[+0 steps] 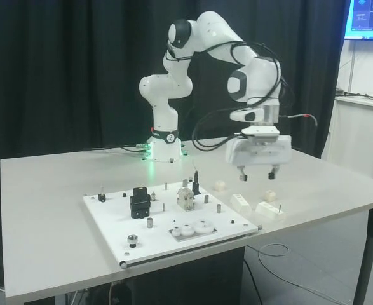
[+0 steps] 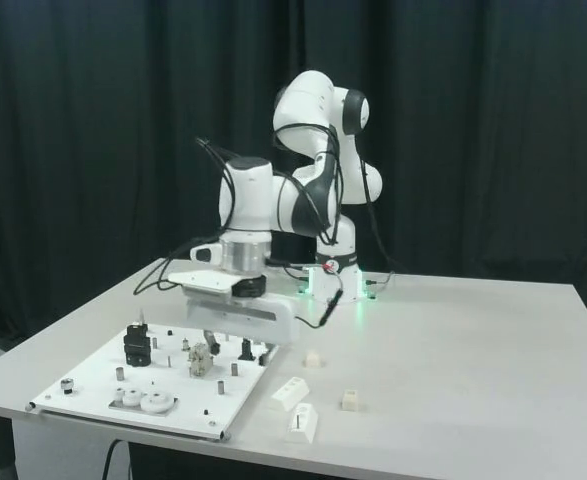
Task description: Pick round peg 1.
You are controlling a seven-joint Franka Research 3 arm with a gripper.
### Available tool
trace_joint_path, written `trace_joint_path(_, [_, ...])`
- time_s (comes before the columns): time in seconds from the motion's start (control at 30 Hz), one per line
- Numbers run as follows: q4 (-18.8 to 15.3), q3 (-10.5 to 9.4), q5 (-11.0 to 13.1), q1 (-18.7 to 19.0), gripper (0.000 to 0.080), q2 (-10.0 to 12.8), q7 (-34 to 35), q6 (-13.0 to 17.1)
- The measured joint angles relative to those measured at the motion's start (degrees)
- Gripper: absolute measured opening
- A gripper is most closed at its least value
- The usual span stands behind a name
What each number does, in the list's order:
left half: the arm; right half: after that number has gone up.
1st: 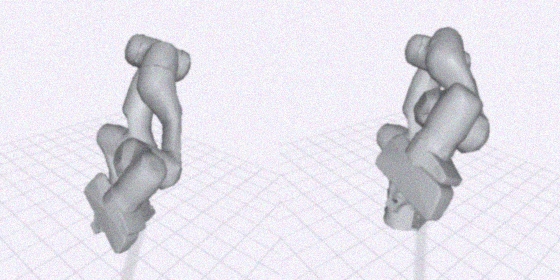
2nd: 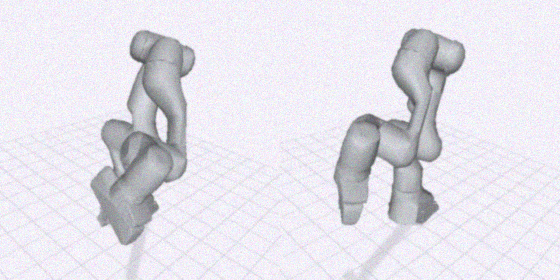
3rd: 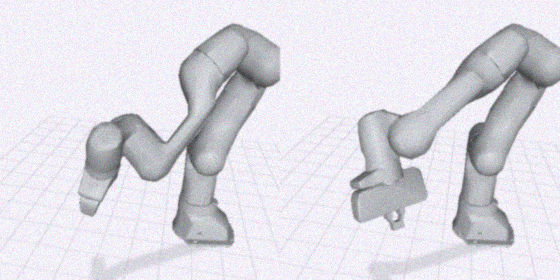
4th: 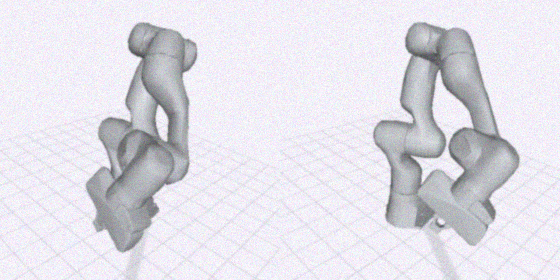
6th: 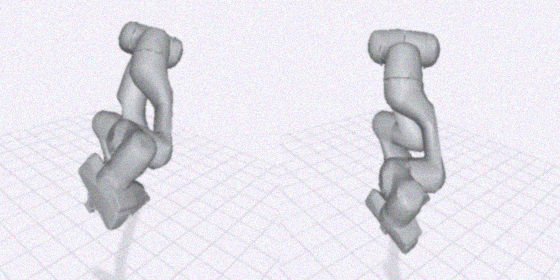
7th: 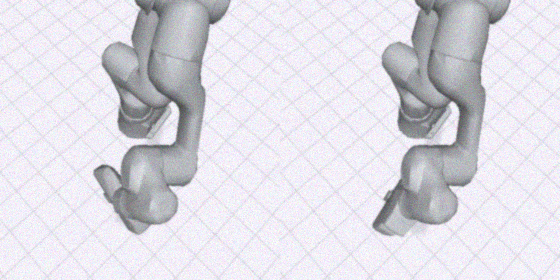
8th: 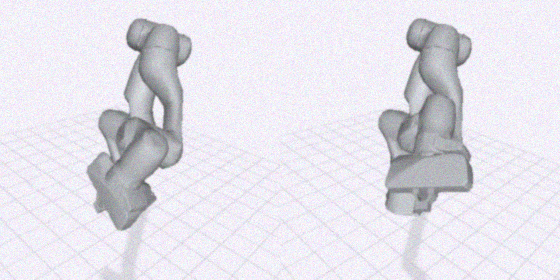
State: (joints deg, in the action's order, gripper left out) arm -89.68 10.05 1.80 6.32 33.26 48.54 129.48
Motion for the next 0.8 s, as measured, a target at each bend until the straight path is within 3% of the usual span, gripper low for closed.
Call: trace_joint_path(0.8, [1.4, -0.07, 0.0, 7.1, 0.0800, 5.2, 7.2, -0.4])
